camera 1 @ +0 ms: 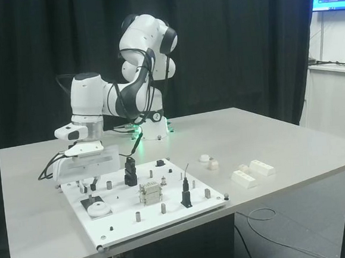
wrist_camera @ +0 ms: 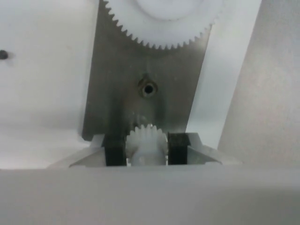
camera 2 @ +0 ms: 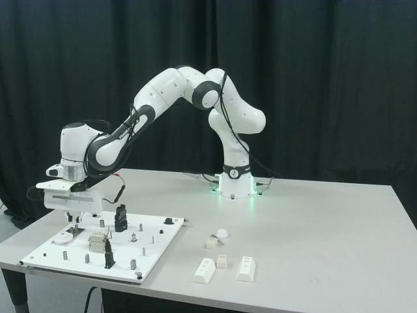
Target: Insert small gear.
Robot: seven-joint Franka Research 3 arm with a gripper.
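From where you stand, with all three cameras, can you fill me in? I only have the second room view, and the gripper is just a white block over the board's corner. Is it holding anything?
Observer: Yes. The wrist view shows the small gear clamped between the gripper's black pads.
Operator: Is it seated on anything yet?
Observer: Not that I can see. The peg hole in the grey plate shows open, apart from the gear.
Operator: Anything already mounted near it?
Observer: The large gear sits on the same plate, beyond the hole, its teeth facing it.
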